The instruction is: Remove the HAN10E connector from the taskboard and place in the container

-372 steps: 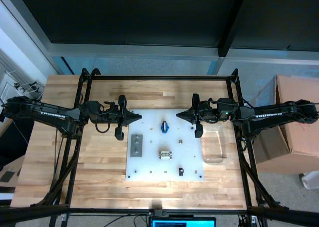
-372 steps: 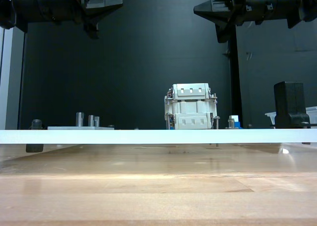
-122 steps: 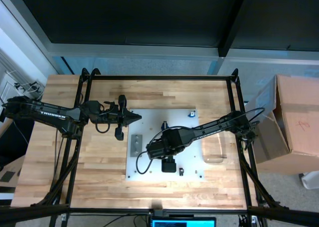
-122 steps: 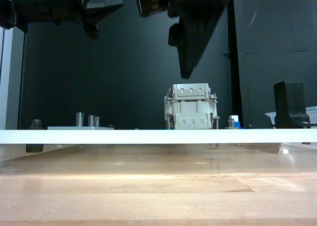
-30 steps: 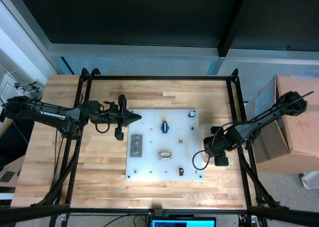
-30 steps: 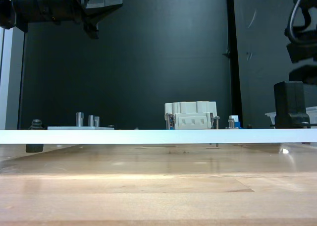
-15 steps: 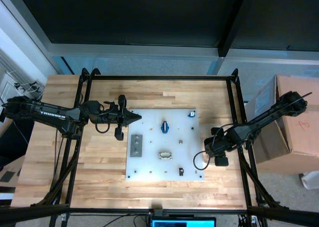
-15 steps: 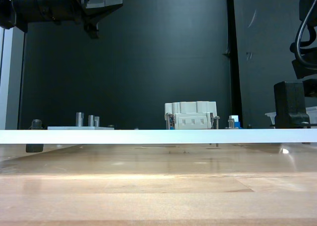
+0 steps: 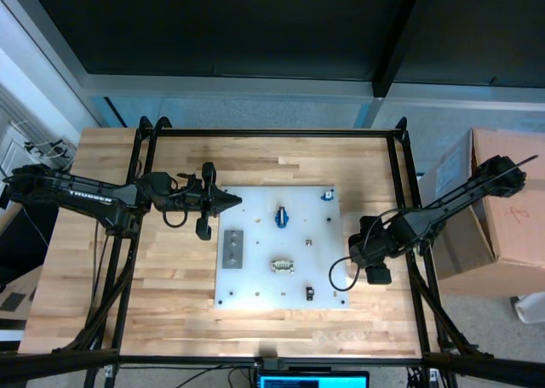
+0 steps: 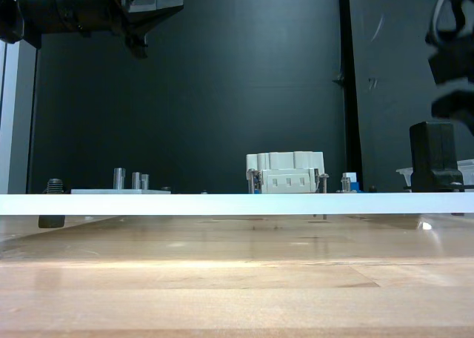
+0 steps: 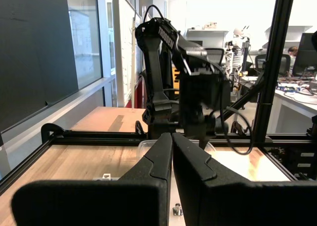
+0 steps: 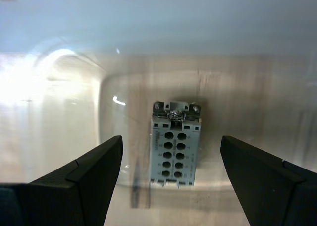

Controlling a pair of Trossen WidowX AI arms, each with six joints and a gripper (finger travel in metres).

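The grey HAN10E connector (image 12: 173, 146) lies free and flat on the floor of the clear container (image 12: 74, 112), pin holes facing up. My right gripper (image 12: 171, 139) hangs open above it, with one finger on either side and neither touching it. From above, the right gripper (image 9: 364, 250) is just off the white taskboard's (image 9: 255, 286) right edge. The connector's grey base (image 10: 285, 173) stays seated on the board. My left gripper (image 9: 223, 201) is shut and holds nothing, hovering high over the board's far left corner.
On the board are a blue part (image 9: 282, 217), a grey block with pins (image 9: 232, 248) and a small black part (image 9: 311, 293). A black frame rail (image 9: 400, 192) runs beside the container. A cardboard box (image 9: 502, 218) stands off the table's right side.
The connector's upper half is gone from its base since four seconds ago. Over the last half second the right arm has risen a little above the container. The left arm has not moved.
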